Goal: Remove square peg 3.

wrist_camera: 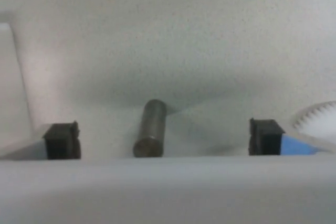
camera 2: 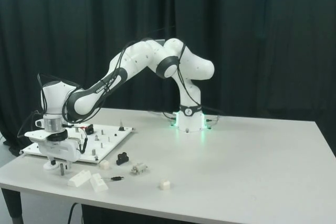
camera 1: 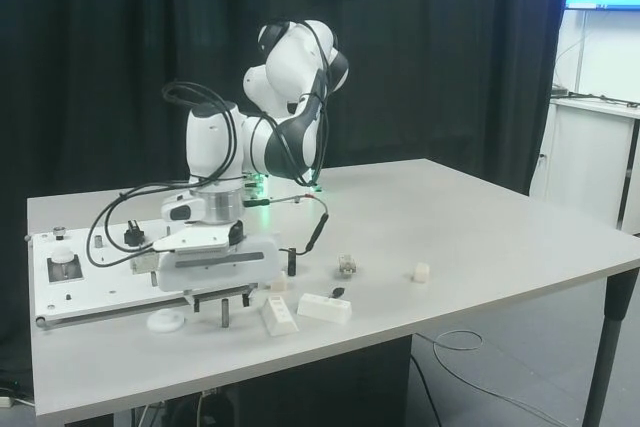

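Note:
A short grey metal peg (wrist_camera: 150, 128) stands on the grey table just off the front edge of the white board (camera 1: 100, 287). In the wrist view it looks round rather than square. My gripper (wrist_camera: 163, 139) hangs low over it, open, with one black fingertip (wrist_camera: 62, 141) on each side and a clear gap to the peg. From the first room view the peg (camera 1: 225, 309) shows as a dark upright stub under the gripper (camera 1: 222, 302). In the second room view the peg (camera 2: 61, 168) is below the gripper (camera 2: 59, 167).
A white gear (camera 1: 166, 322) lies beside the peg. Two white blocks (camera 1: 279, 314) (camera 1: 323, 307), a small metal part (camera 1: 347, 266) and a white cube (camera 1: 421, 271) sit further along the table front. Several pegs stand on the board (camera 2: 105, 140).

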Action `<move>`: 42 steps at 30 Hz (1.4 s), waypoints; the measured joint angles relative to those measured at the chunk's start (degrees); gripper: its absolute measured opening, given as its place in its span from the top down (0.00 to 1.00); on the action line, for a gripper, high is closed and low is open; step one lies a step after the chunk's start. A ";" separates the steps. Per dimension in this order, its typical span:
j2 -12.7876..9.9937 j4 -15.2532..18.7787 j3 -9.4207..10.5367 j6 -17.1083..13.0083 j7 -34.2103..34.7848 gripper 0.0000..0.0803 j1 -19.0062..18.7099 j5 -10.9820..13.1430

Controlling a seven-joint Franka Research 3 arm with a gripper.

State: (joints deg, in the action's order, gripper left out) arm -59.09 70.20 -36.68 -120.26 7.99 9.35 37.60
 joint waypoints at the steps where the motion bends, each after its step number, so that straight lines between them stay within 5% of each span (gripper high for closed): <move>1: 0.03 -0.03 -0.04 -0.05 0.19 0.61 0.00 -0.20; 2: 0.08 -0.06 -0.11 -0.07 0.37 0.61 0.00 -0.39; 3: 0.14 -0.10 -0.17 -0.07 0.44 0.05 0.00 -0.56; 42: 6.55 -0.38 -0.75 7.18 -0.89 0.00 0.42 -4.92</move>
State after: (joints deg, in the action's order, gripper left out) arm -52.54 69.83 -37.43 -113.07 7.10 9.77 32.69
